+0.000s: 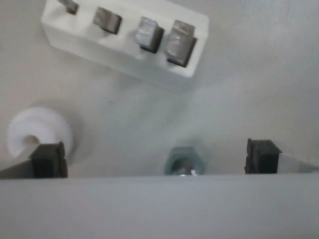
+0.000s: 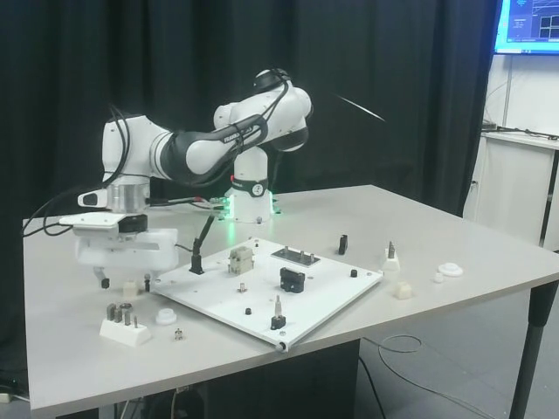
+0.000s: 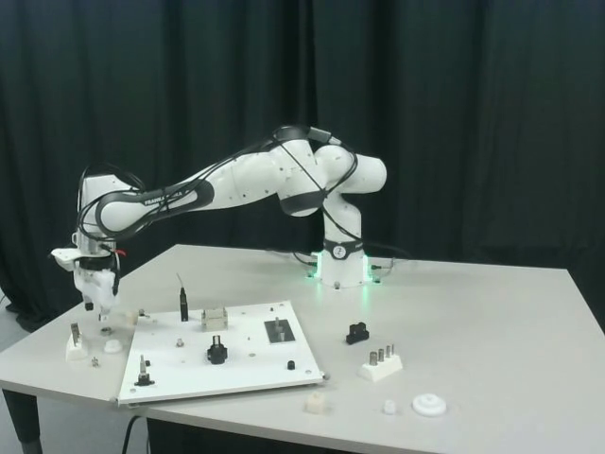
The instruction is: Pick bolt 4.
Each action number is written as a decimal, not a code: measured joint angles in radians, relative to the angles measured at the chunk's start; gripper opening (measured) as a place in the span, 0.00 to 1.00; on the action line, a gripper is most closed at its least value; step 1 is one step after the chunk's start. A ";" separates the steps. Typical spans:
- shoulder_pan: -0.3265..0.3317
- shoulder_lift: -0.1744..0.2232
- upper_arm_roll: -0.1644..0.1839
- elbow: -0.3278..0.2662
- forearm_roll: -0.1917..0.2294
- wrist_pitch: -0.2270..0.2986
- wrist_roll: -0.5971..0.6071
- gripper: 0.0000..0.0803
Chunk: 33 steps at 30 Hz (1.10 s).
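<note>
A white holder block (image 1: 89, 37) carries four grey bolts in a row, from the thinnest (image 1: 70, 6) to the thickest (image 1: 179, 42). It stands on the table's left front (image 2: 122, 330) (image 3: 76, 346). My gripper (image 1: 155, 158) hangs open a little above the table, beside the holder and not over it (image 2: 125, 282) (image 3: 95, 307). Its black fingertips (image 1: 48, 159) are spread wide and hold nothing. A small grey hex piece (image 1: 184, 162) lies on the table between them.
A white gear (image 1: 37, 132) (image 2: 166, 316) lies close to one fingertip. The white assembly board (image 2: 327, 292) (image 3: 246, 369) with several mounted parts sits beside the gripper. Farther off stand a second bolt holder (image 3: 380, 364) and another gear (image 3: 428, 405).
</note>
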 joint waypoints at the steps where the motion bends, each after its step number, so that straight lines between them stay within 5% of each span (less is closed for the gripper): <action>1: -0.005 -0.001 0.005 0.003 -0.006 0.001 -0.009 1.00; 16: -0.083 -0.017 0.100 0.047 -0.067 0.032 -0.071 1.00; 33: -0.150 -0.060 0.213 0.094 -0.223 0.051 -0.105 1.00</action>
